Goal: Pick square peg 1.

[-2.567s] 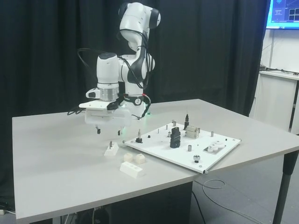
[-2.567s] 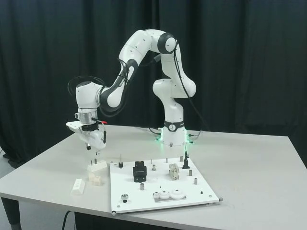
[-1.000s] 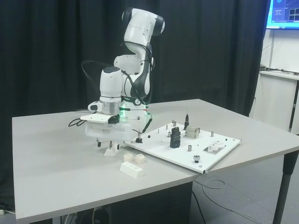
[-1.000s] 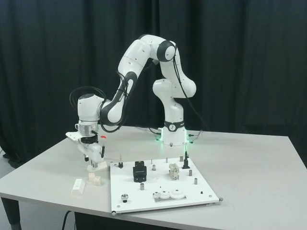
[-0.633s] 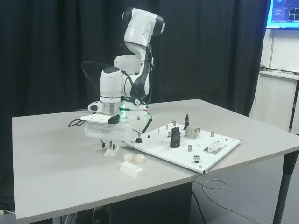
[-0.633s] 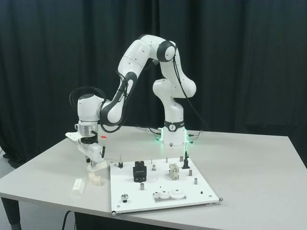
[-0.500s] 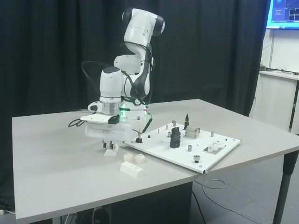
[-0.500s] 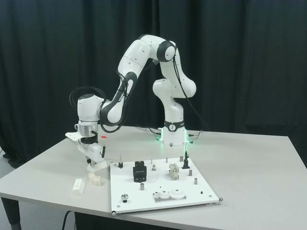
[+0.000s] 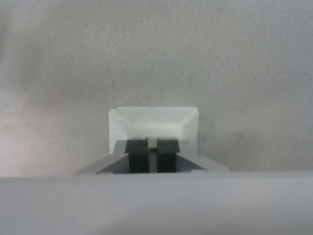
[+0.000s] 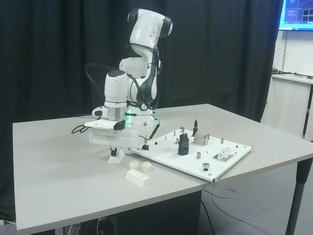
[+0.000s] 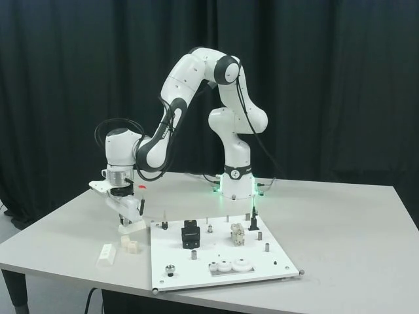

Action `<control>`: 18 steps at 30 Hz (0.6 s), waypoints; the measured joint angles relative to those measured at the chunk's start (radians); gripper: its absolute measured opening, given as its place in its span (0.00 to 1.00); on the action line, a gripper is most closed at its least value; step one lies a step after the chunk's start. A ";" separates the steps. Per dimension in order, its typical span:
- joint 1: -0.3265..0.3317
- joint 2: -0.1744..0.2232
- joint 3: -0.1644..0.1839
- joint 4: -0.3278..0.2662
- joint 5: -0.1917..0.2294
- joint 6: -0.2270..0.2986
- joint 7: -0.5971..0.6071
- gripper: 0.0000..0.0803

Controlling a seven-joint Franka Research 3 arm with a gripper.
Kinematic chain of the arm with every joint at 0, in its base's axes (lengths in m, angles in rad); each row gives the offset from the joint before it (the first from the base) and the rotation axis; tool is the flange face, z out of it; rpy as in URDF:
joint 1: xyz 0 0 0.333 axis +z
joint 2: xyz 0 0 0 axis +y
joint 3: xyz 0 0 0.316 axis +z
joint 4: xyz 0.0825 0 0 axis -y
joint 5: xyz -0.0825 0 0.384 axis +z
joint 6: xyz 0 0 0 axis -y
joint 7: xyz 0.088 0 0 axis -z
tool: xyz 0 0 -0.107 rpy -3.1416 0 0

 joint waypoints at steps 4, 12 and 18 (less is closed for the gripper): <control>0.000 0.000 0.000 0.006 0.001 -0.004 0.000 0.04; 0.000 -0.004 -0.004 0.029 0.001 -0.030 0.000 0.04; 0.000 -0.025 -0.017 0.046 0.001 -0.077 0.000 0.04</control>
